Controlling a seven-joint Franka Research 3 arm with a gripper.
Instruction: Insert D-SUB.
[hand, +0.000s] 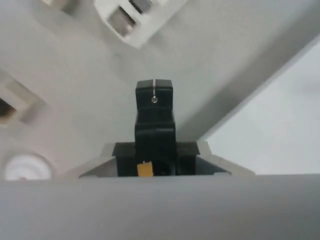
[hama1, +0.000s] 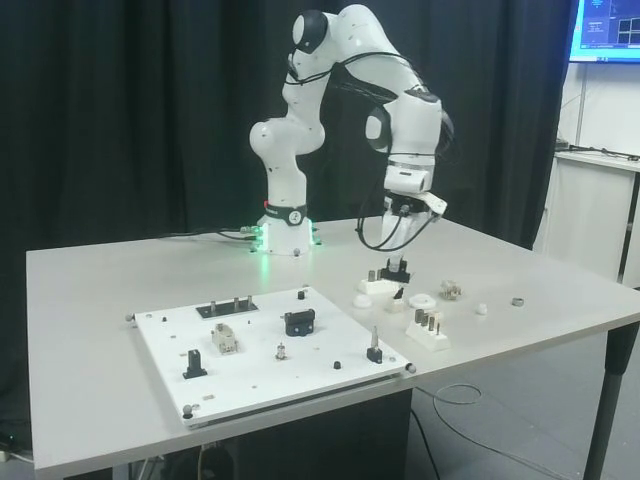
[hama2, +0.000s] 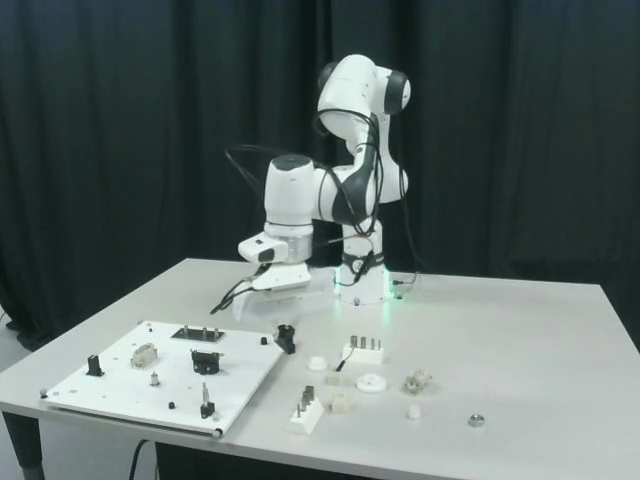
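White seven-joint robot arm (hama1: 400, 110) is bolted on the flat grey table (hama1: 80, 290). Landmark is the flat white square assembly board (hama1: 250, 370) lying on the table.

The two-finger claw (hama1: 397, 258) hangs off the board, past the board's side edge and toward its far corner. It is up in the air, not touching the board or the table. The claw is clamped on the small black blocky D-SUB plug (hama1: 397, 272). In the wrist view the plug (hand: 154, 100) sits dead centre under the claw (hand: 154, 125), with a tiny round screw head on its face. The exact contact points are hidden.

So the task's thing is off the board, held upright-ish above bare table just beside the board's edge. The second room view agrees, with the plug (hama2: 287, 342) below the claw (hama2: 286, 328).

On the board sits a black rectangular fixture block (hama1: 299, 322), near the board's middle and well apart from the plug. There is a short black post (hama1: 193, 364) near the board's front corner.

Beyond the same side edge of the board as the claw is a white plastic holder block with upright metal pins (hama1: 427, 330). A flat white round disc (hama1: 420, 298) lies close to that holder.
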